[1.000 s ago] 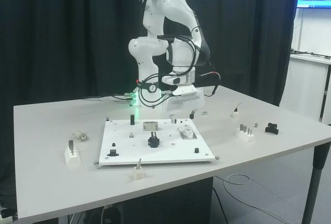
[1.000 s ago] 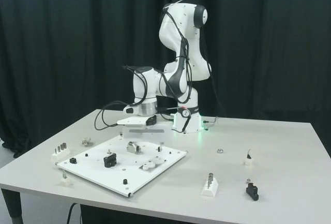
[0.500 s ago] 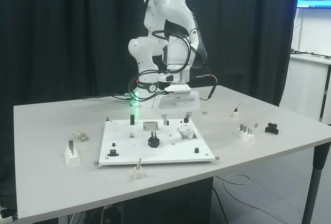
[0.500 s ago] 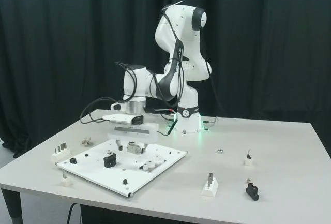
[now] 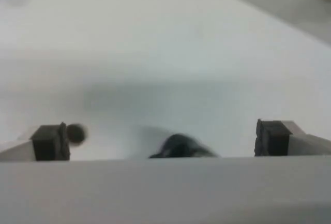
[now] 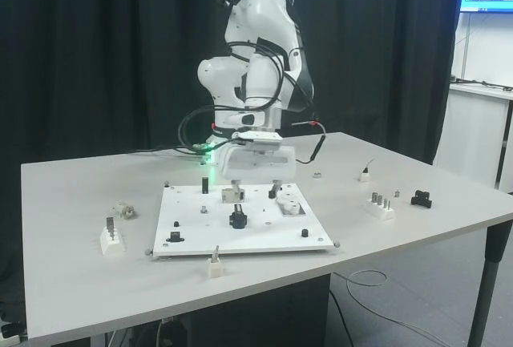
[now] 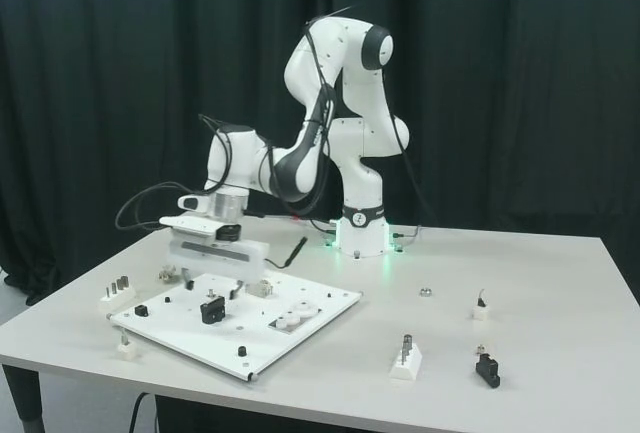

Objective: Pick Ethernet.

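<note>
My gripper (image 6: 255, 192) hangs open just above the middle of the white board (image 6: 256, 239), its fingers wide apart with nothing between them. A black plug-like part (image 6: 237, 219) stands on the board directly in front of and below it. In the second room view the gripper (image 7: 212, 288) hovers over the same black part (image 7: 212, 310). In the wrist view, the gripper (image 5: 161, 140) has a dark rounded object (image 5: 178, 147) between its fingertips, its lower half hidden by the gripper body. I cannot tell which part is the Ethernet piece.
On the board are a grey metal block (image 6: 232, 195), a white ringed fixture (image 6: 290, 205) and small black pegs (image 6: 305, 234). Off the board stand white holders (image 6: 113, 239) (image 6: 214, 265) (image 6: 381, 207) and a black piece (image 6: 421, 199).
The arm has swung from the board's back edge toward its middle and dropped lower; the gripper now sits over the black part. Nothing on the table has moved.
</note>
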You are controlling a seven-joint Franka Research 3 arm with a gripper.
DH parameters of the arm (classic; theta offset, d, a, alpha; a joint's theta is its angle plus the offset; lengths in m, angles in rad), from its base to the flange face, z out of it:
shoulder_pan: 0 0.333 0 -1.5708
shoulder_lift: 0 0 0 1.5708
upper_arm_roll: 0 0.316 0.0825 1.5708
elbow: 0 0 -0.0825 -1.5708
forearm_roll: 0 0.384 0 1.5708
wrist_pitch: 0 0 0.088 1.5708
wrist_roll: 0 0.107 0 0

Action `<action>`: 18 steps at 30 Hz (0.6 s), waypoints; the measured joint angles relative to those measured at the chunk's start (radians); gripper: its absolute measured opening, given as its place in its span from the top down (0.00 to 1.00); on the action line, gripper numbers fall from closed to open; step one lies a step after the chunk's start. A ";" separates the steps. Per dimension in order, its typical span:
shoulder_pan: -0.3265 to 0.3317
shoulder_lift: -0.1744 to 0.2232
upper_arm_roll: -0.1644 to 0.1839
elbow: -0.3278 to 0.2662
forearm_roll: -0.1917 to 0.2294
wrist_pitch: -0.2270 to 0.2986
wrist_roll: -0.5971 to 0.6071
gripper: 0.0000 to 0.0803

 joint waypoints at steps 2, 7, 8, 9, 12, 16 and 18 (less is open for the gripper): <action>-0.014 0.013 0.003 0.019 0.004 -0.001 -0.017 0.00; -0.049 0.049 0.012 0.068 0.020 -0.004 -0.063 0.00; -0.054 0.056 0.013 0.078 0.021 -0.006 -0.068 0.00; -0.060 0.064 0.014 0.088 0.023 -0.007 -0.072 0.00; -0.077 0.085 0.018 0.118 0.023 -0.015 -0.082 0.00; -0.100 0.111 0.026 0.160 0.023 -0.031 -0.094 0.00; -0.112 0.122 0.030 0.181 0.023 -0.043 -0.102 0.00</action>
